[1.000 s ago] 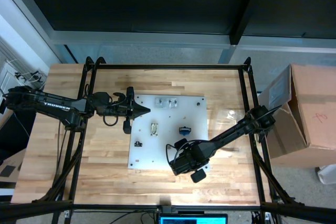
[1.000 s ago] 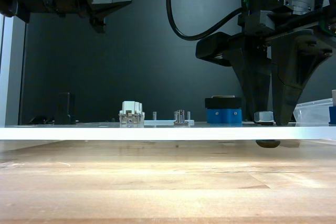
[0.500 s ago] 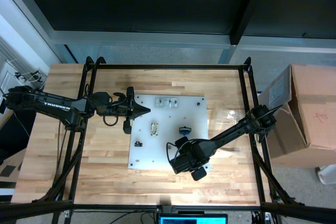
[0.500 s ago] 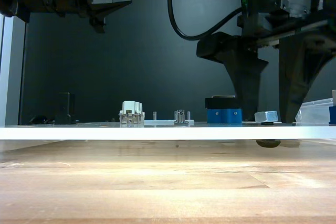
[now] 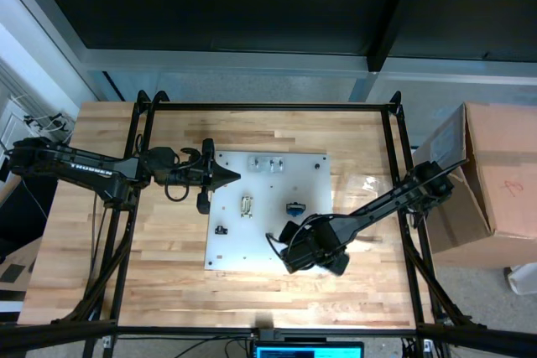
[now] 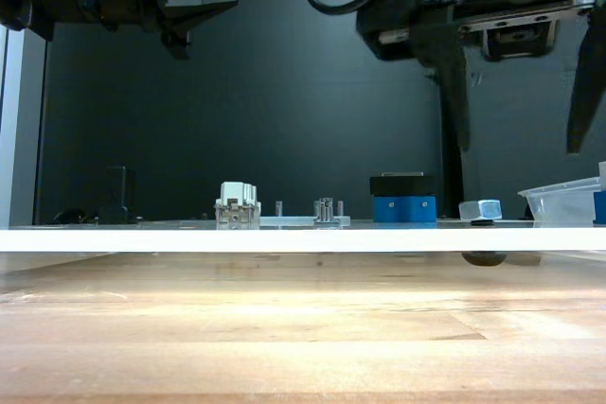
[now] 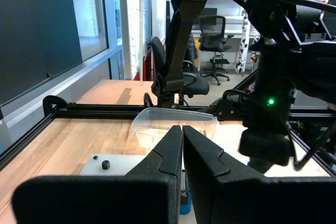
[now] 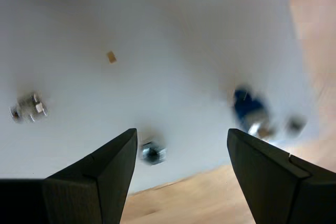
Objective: Pick the M12 nut and place it on its threads and fasten
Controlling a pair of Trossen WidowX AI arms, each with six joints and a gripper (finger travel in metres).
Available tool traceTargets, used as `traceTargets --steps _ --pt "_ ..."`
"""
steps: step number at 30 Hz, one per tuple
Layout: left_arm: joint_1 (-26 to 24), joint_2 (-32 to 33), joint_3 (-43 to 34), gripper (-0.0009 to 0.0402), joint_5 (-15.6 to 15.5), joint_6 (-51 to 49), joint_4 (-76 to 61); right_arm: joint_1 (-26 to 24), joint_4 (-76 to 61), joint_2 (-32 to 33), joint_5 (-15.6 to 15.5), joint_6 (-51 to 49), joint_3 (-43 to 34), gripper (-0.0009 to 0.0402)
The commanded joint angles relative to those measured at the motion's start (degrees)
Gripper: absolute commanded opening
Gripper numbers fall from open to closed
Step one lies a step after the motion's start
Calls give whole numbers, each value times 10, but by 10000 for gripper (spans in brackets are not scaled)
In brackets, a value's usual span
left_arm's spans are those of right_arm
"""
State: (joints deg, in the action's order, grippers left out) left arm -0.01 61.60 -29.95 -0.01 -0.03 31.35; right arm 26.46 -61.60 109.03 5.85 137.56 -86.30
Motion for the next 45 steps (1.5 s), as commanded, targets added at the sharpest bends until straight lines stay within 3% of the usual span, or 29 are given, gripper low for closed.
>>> traceTargets --steps 1,8,12,17,21,26,28,45 --pt "0 0 0 0 0 0 0 0 -3 -3 38 -184 -1 232" --pt "0 0 0 0 0 0 0 3 -4 -3 35 -680 -1 224" --pt "0 0 0 0 0 0 0 4 -2 1 33 -775 -1 218" --pt "0 0 0 0 0 0 0 3 8 2 -17 -944 -1 189" --pt "0 0 0 0 0 0 0 1 17 4 -26 -971 -1 122" --pt "0 0 0 0 0 0 0 -2 28 14 -30 -1015 -1 -8" --pt "0 0 0 0 0 0 0 -2 46 25 -29 -1029 -1 10" --pt "0 0 0 0 0 0 0 -9 72 52 -21 -1035 -1 0"
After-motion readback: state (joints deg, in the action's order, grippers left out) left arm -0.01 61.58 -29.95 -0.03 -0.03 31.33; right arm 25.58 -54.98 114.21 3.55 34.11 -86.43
